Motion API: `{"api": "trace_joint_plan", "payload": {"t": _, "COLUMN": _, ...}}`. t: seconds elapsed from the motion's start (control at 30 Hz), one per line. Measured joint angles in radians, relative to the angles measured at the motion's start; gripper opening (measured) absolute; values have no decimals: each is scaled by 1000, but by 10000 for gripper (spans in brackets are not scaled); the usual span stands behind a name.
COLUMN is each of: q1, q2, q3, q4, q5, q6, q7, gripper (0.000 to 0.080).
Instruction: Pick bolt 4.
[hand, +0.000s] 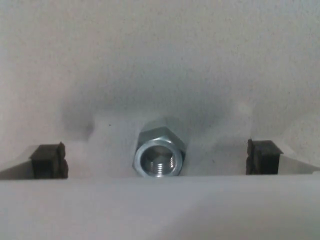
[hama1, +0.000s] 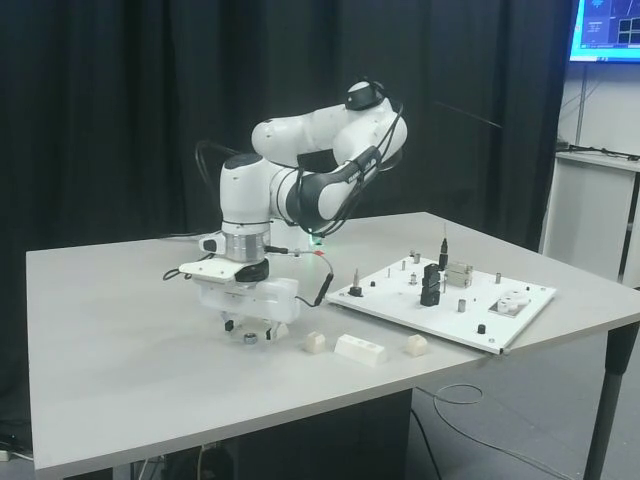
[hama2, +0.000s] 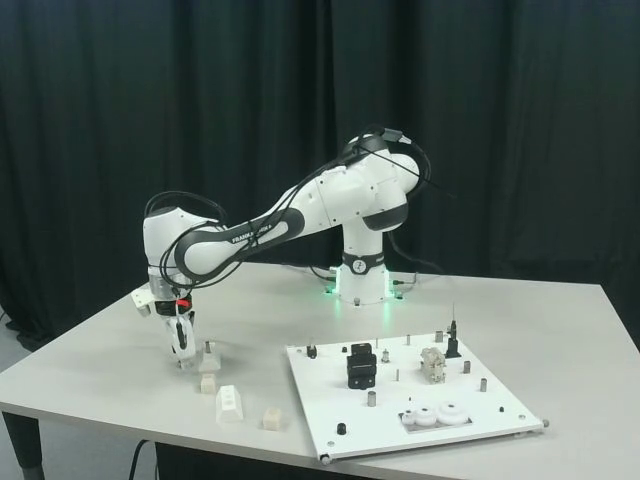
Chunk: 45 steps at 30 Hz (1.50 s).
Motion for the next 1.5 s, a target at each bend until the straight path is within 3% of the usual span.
{"api": "trace_joint_plan", "payload": {"t": 0.83, "q1": 23, "q2": -1, "q3": 33, "q4": -42, "q5": 22, "q6": 62, "q7": -1, "gripper": 800}}
{"api": "trace_joint_plan", "payload": {"t": 0.87, "q1": 24, "q2": -1, "q3": 33, "q4": -44, "q5": 24, "q6": 63, "q7": -1, "gripper": 708}}
{"api": "trace_joint_plan", "payload": {"t": 1.07, "q1": 28, "q2": -3, "q3": 33, "q4": -49, "q5": 31, "q6": 67, "q7": -3, "gripper": 708}}
{"api": "trace_joint_plan", "payload": {"t": 1.1, "q1": 28, "q2": -3, "q3": 33, "q4": -49, "q5": 32, "q6": 67, "q7": -3, "gripper": 582}}
{"api": "trace_joint_plan", "payload": {"t": 1.23, "q1": 31, "q2": -4, "q3": 32, "q4": -50, "q5": 32, "q6": 67, "q7": -3, "gripper": 582}}
{"api": "trace_joint_plan", "payload": {"t": 1.27, "q1": 31, "q2": -4, "q3": 32, "q4": -51, "q5": 32, "q6": 67, "q7": -3, "gripper": 745}}
{"api": "trace_joint_plan", "payload": {"t": 1.5, "q1": 34, "q2": -4, "q3": 32, "q4": -52, "q5": 32, "q6": 67, "q7": -3, "gripper": 745}}
